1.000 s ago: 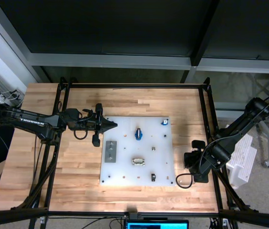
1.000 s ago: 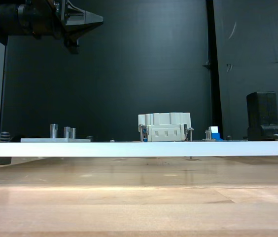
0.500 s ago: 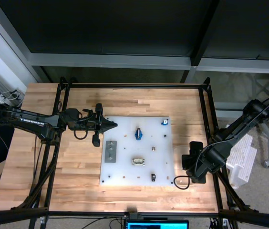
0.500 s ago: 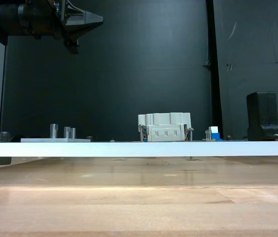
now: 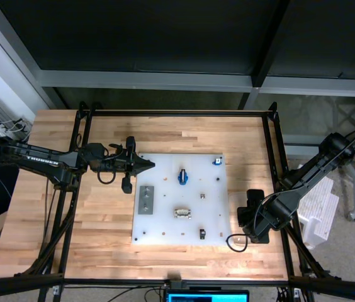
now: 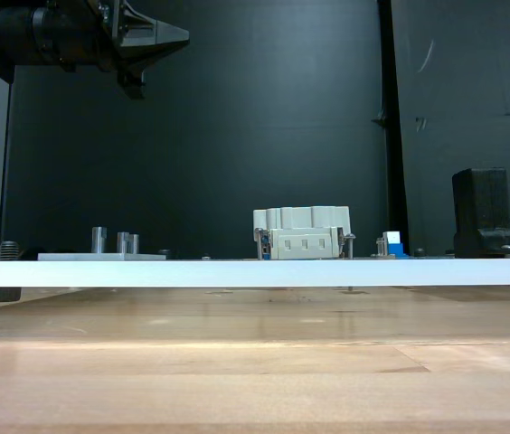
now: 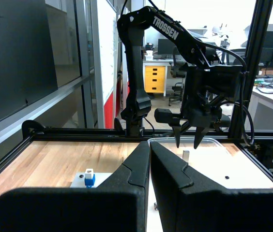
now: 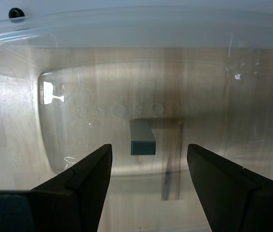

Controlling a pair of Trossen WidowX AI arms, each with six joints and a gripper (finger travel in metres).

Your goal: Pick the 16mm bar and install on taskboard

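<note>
The 16mm bar [image 8: 142,137] is a short grey peg standing upright on the floor of a clear plastic tray [image 8: 127,29]. My right gripper [image 8: 149,146] hovers just above it, open, one finger on each side and neither touching. The left wrist view shows the same: right gripper [image 7: 187,144] open over the bar [image 7: 186,155]. In the high view that gripper [image 5: 252,218] sits just right of the white taskboard [image 5: 165,221]. My left gripper [image 5: 147,165] is shut, empty, and held high over the board's far left corner [image 6: 169,36].
On the taskboard are a grey metal block [image 5: 146,198], a blue knob [image 5: 183,177], a beige connector [image 5: 182,214] and a black boxy connector [image 5: 202,234]. Black frame rails [image 5: 272,145] border the wooden table.
The right arm has shifted slightly left and toward the near edge, bringing its open gripper lower over the tray. The left arm has not moved.
</note>
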